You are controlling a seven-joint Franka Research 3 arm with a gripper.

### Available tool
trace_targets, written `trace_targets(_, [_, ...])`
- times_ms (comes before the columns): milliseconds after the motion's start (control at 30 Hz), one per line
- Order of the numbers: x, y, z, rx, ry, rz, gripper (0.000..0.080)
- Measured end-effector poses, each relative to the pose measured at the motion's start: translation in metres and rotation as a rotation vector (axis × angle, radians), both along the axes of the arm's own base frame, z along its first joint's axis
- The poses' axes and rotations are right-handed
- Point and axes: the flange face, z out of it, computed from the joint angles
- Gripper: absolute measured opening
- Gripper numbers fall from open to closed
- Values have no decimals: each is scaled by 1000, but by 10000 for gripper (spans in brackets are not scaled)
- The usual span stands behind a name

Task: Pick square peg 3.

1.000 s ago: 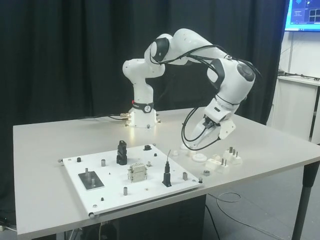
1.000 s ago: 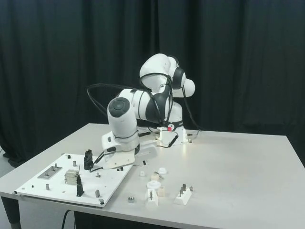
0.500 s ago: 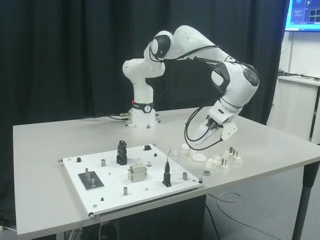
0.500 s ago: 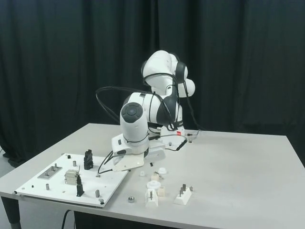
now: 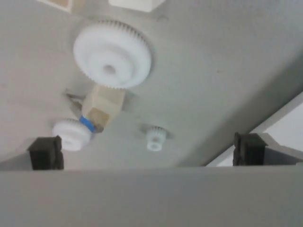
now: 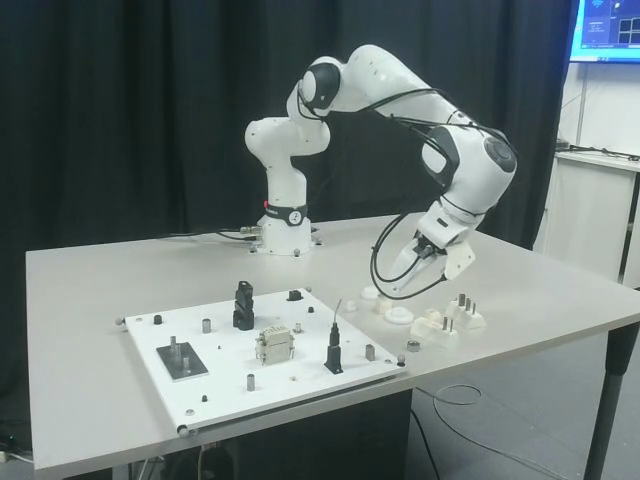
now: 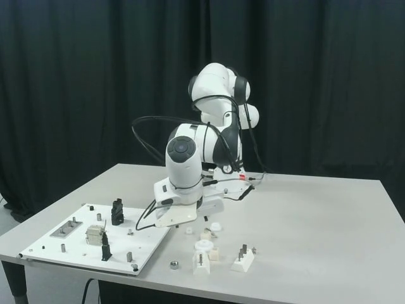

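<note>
First room view: grey desk (image 6: 100, 300) before a black curtain (image 6: 150, 100); a lit screen (image 6: 605, 30) shows in the upper corner. A white board (image 6: 200, 385) with small fixtures lies toward the near edge. The white arm (image 6: 465, 165) bends down over loose parts beside the board.

Jaws: apart, wide. In the wrist view both black fingertips (image 5: 45, 152) show, with nothing between them.

Task's thing: grey pegs (image 6: 462, 303) stand upright in a white holder (image 6: 462, 322) near the desk's front edge. Which of them is square peg 3, cannot tell. The holder sits near the jaws, not under them, no contact.

Wrist view only: large white gear (image 5: 112, 54), two small gears (image 5: 71, 135) (image 5: 155, 138), and a block (image 5: 102, 106) touching the large gear's rim. The pegs do not show there.

Second room view: holder (image 7: 242, 263) on bare desk, off the board, nearer the front edge than the jaws.
</note>
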Motion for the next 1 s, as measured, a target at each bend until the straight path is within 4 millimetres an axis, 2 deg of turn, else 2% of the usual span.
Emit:
trace_targets(533, [-13,32,8,3,-54,-1,800])
trace_targets(1000, [-32,83,7,-39,-121,-22,800])
